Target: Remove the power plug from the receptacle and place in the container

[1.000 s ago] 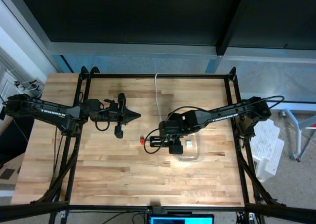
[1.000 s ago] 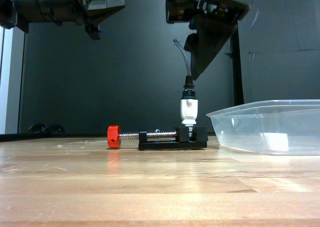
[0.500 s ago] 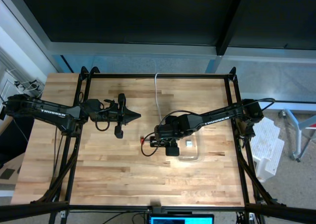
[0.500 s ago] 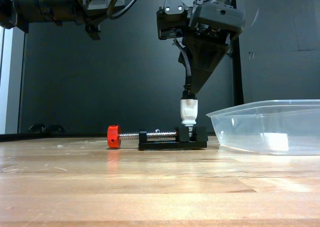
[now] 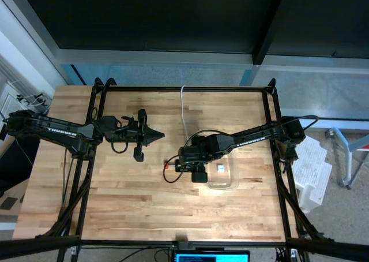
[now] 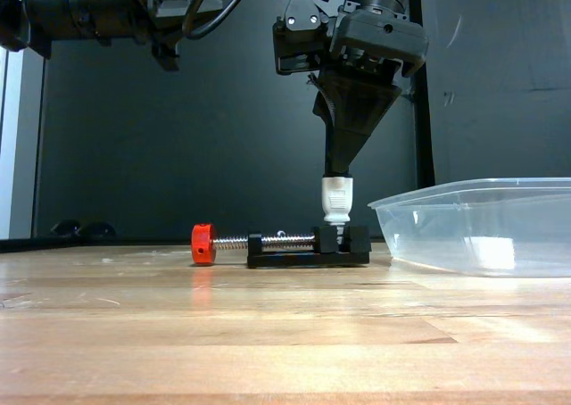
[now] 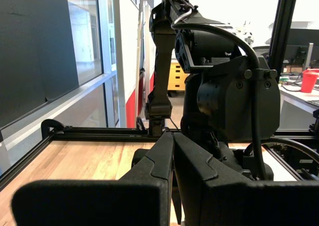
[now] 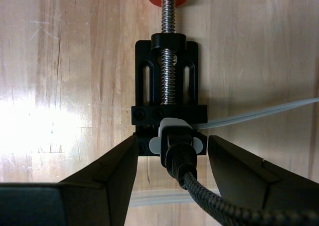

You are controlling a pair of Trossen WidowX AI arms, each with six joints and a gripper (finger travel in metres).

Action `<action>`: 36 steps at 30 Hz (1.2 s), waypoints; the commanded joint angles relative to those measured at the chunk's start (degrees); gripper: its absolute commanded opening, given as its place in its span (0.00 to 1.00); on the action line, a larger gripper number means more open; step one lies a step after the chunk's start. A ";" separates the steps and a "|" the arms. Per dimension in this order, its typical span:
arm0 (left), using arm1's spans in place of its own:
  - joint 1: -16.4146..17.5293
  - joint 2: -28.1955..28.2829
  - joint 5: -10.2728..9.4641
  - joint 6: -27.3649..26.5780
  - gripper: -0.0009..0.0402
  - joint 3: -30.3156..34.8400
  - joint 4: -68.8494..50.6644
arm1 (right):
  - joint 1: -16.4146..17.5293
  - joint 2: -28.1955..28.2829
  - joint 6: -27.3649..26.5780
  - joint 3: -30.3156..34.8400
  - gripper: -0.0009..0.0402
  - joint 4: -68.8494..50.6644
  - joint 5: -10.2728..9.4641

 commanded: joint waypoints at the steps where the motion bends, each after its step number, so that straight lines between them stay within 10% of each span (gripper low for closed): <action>1: 0.00 0.00 0.02 0.00 0.02 0.02 0.00 | -0.04 -0.07 -0.04 -0.02 0.43 0.02 -0.02; 21: 0.02 0.00 0.02 0.00 0.02 0.02 0.00 | -0.28 -0.07 -0.24 -0.02 0.01 -0.11 -0.02; 36: 0.00 0.00 0.02 0.00 0.02 0.02 0.00 | -0.31 -0.20 -0.24 0.48 0.02 -0.57 -0.04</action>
